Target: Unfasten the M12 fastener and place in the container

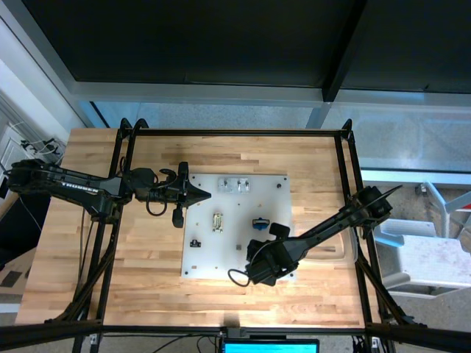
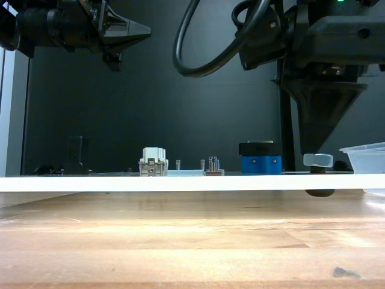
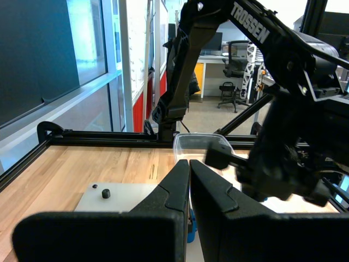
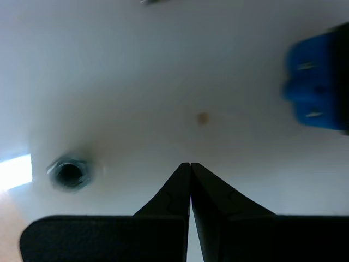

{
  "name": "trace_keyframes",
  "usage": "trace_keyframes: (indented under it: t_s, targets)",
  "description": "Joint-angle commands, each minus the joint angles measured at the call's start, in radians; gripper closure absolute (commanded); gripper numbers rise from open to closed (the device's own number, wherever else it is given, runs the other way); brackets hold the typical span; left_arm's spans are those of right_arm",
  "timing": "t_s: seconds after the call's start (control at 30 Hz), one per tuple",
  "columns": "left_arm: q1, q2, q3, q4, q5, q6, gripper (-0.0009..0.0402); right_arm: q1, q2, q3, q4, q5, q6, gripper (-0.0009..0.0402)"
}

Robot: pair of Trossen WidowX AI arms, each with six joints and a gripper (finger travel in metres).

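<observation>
I read the right gripper (image 2: 316, 150) as clenched on nothing; in its wrist view the two fingers meet in a thin line over bare white board (image 1: 221, 257); it hangs point-down over the board's near right part, the arm reaching in from the right edge.

The M12 fastener (image 4: 68, 173) sits apart from those fingertips, off to one side, untouched; the wrist view looks straight down its dark bore, so its axis stands upright and its flat faces lie level; in the low view it shows as a squat silver piece, wider than tall, on its stud, with a dark bit of the stud under it; there the gripper's tip lines up just above it.

The container (image 2: 361, 158) lies just beyond the board's right edge, near the fastener; I see nothing in the part of it that shows.

A blue connector (image 4: 319, 82) stands on the board, well apart from the nut.

The left gripper (image 3: 189, 164) is closed and empty too; it is held level over the board's left edge, pointing right.
</observation>
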Motion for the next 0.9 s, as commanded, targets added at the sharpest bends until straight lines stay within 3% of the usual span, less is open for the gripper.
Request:
trace_keyframes:
  t_s: [0.03, 0.23, 0.4, 0.53, 0.67, 0.73, 0.77, 0.9]
  targets:
    - [0.000, 0.000, 0.000, 0.000, 0.000, 0.000, 0.0393, 0.011, -0.012, 0.003, 0.007, -0.027, 0.003, 0.0393]
    - [0.000, 0.000, 0.000, 0.000, 0.000, 0.000, 0.0393, 0.013, -0.027, 0.039, 0.008, -0.031, 0.002, 0.0393]
    - [0.000, -0.001, 0.000, 0.002, -0.001, 0.000, 0.0393, 0.013, -0.036, 0.084, 0.012, -0.128, 0.032, 0.0393]
    - [0.000, 0.000, 0.000, 0.001, 0.000, 0.000, 0.0393, 0.013, -0.037, 0.120, 0.012, -0.153, 0.211, 0.0378]
    - [0.000, 0.000, 0.000, 0.001, 0.000, 0.000, 0.0393, 0.013, -0.037, 0.133, 0.013, -0.159, 0.433, 0.0323]
    - [0.000, 0.000, 0.000, 0.000, 0.000, 0.000, 0.0393, 0.012, -0.030, 0.133, 0.016, -0.184, 0.495, 0.0288]
    - [0.000, 0.000, 0.000, 0.001, 0.000, 0.000, 0.0393, 0.011, -0.027, 0.134, 0.017, -0.212, 0.535, 0.0270]
    - [0.000, 0.000, 0.000, 0.001, 0.000, 0.000, 0.0393, 0.008, -0.013, 0.131, 0.035, -0.204, 0.613, 0.0204]
